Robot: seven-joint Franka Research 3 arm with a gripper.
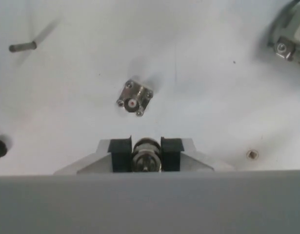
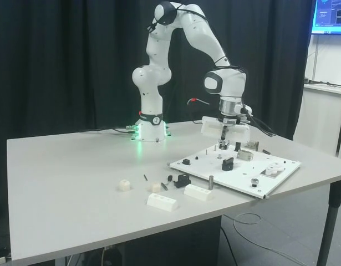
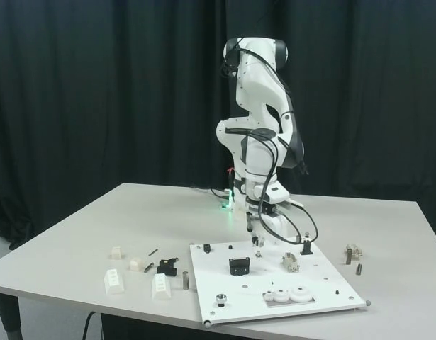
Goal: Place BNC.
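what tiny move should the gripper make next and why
Probably a short sideways shift to centre over the socket, then lower. The gripper holds the plug above the white board, and in the wrist view the socket sits apart from the plug, not yet mated.

A board [image 2: 281, 178] lies on the surface [image 2: 65, 172] in front of the arm's base [image 2: 151, 130]. On the board sits a BNC socket [image 1: 134, 97], with the gripper [image 1: 146, 152] above and near it, holding a BNC plug [image 1: 146, 155]. Loose blocks [image 2: 162, 201] lie on the surface beside the board.
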